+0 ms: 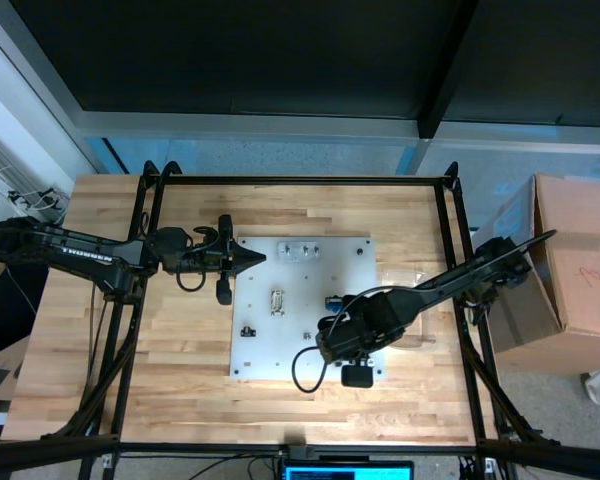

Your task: Unfasten the M12 nut and place it in the container

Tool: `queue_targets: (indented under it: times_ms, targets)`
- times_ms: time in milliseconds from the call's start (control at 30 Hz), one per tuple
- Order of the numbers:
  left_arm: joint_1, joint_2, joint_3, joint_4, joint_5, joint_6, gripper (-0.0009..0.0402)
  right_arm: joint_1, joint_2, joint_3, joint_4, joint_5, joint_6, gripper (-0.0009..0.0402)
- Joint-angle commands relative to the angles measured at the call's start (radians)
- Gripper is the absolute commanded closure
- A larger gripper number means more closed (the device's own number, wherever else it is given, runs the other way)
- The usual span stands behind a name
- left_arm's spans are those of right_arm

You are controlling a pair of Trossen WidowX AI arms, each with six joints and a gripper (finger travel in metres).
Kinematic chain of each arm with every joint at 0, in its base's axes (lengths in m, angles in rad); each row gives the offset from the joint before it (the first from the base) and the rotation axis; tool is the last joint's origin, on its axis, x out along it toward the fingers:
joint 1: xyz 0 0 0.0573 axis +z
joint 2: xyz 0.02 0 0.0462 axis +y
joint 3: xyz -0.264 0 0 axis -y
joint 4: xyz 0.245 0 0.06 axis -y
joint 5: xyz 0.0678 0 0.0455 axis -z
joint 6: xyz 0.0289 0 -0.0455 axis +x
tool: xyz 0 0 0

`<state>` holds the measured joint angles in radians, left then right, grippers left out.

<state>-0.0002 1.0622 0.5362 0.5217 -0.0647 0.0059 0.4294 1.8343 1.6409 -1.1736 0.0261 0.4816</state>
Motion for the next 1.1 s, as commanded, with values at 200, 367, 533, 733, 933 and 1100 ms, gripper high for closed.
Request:
queue_targets:
  times_ms: [200,367,533,733,933,1100]
  targets:
    - [0.000,0.000,0.000,0.000,0.000,0.000,0.0393,0.013,0.039,-0.026,0.019,0.008,0.008,0.0242]
    - [0.000,0.000,0.000,0.000,0.000,0.000,0.0393,0.032,0.042,-0.082,0.075,0.007,0.009,0.0198]
    - [0.000,0.000,0.000,0.000,0.000,0.000,0.0393,0.051,0.042,-0.130,0.126,0.005,0.026,0.0181]
    - [0.000,0.000,0.000,0.000,0.000,0.000,0.0393,0.069,0.042,-0.174,0.175,0.006,0.037,0.0185]
    - [0.000,0.000,0.000,0.000,0.000,0.000,0.0393,0.085,0.042,-0.229,0.253,0.006,0.038,0.0202]
    - [0.000,0.000,0.000,0.000,0.000,0.000,0.0393,0.093,0.042,-0.246,0.294,0.006,0.038,0.0224]
